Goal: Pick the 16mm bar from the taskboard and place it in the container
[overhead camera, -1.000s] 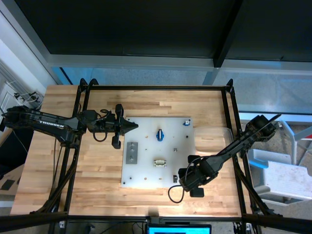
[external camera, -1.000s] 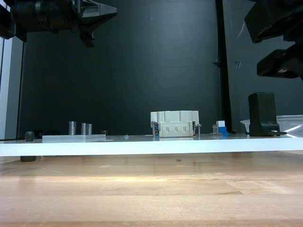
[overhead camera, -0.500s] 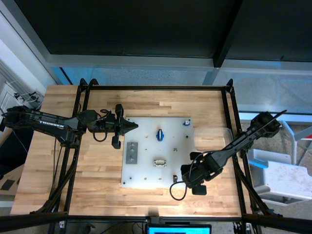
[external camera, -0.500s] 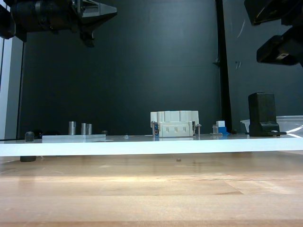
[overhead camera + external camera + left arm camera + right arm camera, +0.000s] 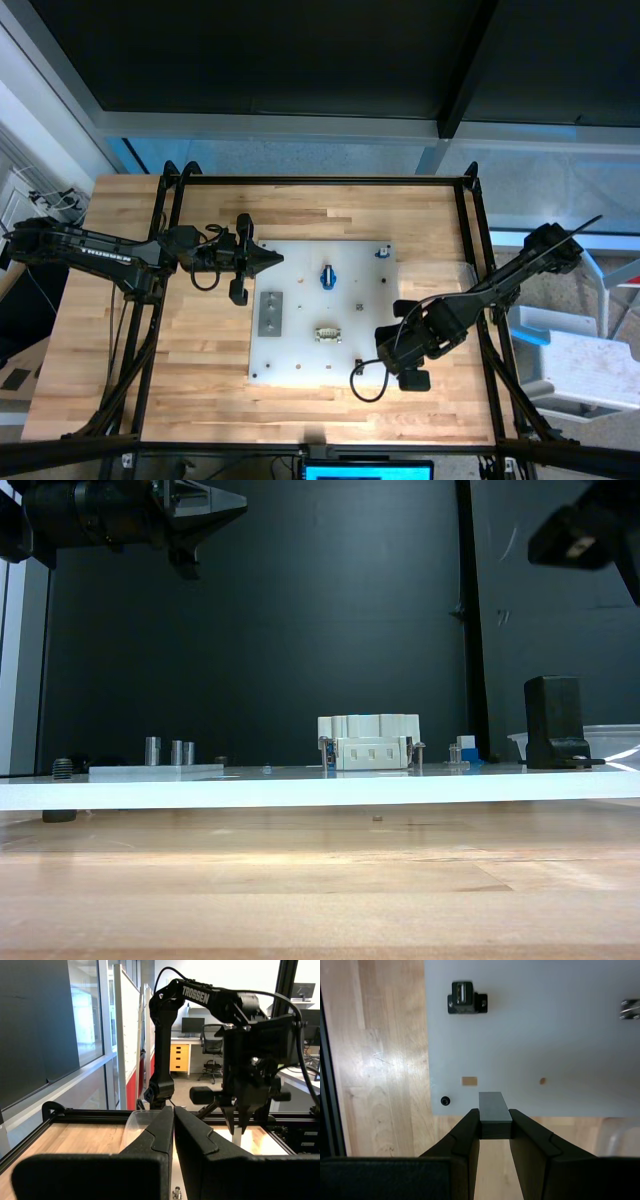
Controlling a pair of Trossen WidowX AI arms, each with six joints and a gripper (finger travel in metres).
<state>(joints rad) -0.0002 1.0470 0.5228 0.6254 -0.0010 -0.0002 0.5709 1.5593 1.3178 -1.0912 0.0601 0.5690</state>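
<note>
High view: R gripper (image 5: 495, 1125) clamps bar (image 5: 495, 1107) by taskboard (image 5: 300, 340); L gripper (image 5: 274, 258) closed, board's left; container (image 5: 430, 277) prob. empty.

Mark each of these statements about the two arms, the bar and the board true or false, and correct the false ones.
1. The right gripper grips the grey 16mm bar between its fingers. True.
2. The 16mm bar lies in the container. False: it is held in the air, over the edge of the taskboard.
3. The left gripper is wide open. False: its fingers are shut together and hold nothing.
4. The left gripper hovers above the taskboard's left edge. True.
5. The black part stands on the taskboard. True.
</note>
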